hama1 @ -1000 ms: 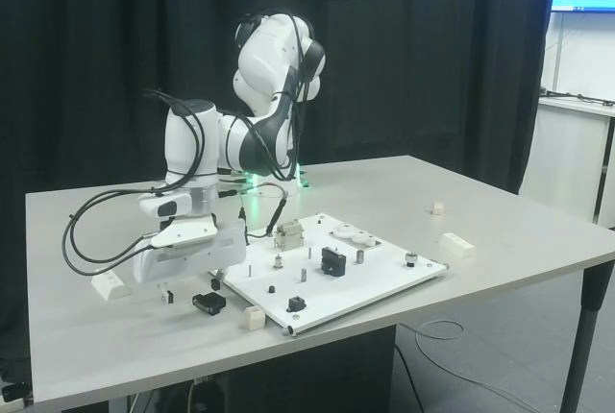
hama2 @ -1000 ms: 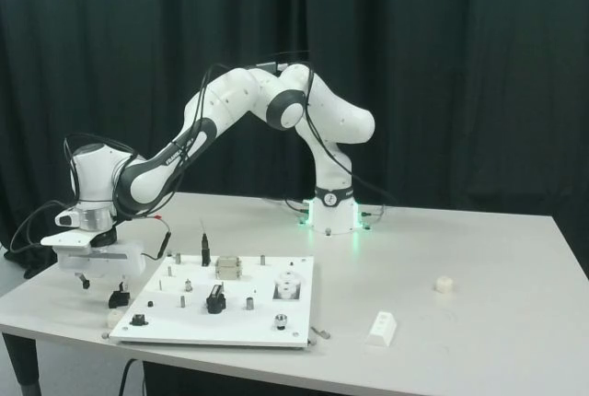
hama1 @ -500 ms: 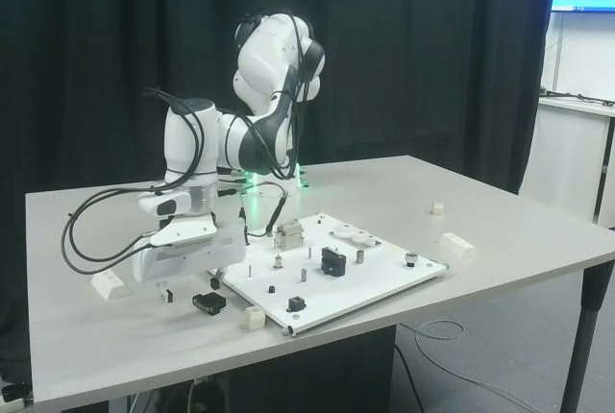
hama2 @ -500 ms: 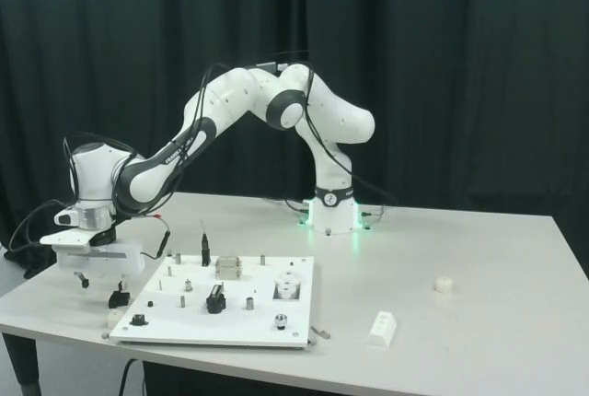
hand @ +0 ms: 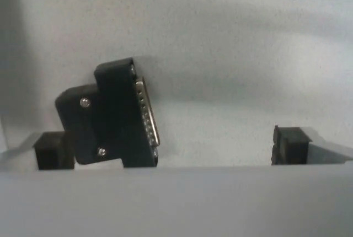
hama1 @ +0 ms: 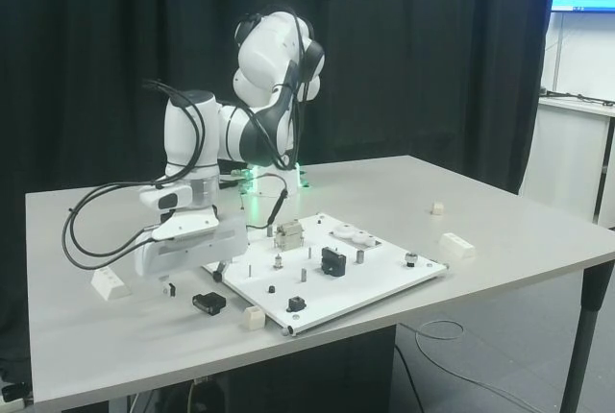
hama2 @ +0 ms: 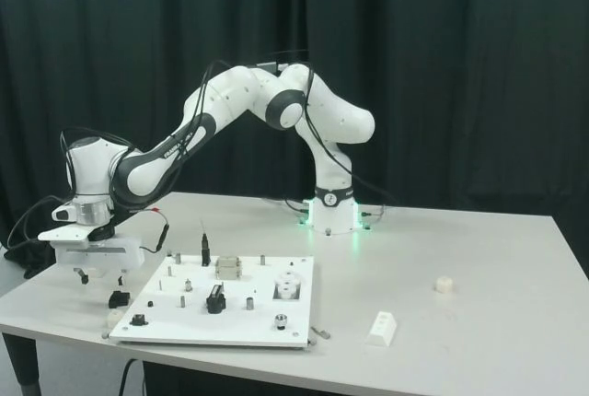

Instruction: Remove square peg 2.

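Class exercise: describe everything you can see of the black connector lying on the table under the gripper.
The black connector is a blocky black shell with two small screws on its back and a grey face bearing a row of pins. It lies on the grey table, off the white board, between and below the open gripper fingertips, which do not touch it.

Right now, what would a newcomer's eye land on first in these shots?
Probably the white seven-joint arm, arching from its green-lit base at the back of the grey table down to the table's edge beside the white assembly board. Its tool hangs open just above a black multi-pin connector plug lying on the table off the board. Further off, a small white block lies alone on the table.
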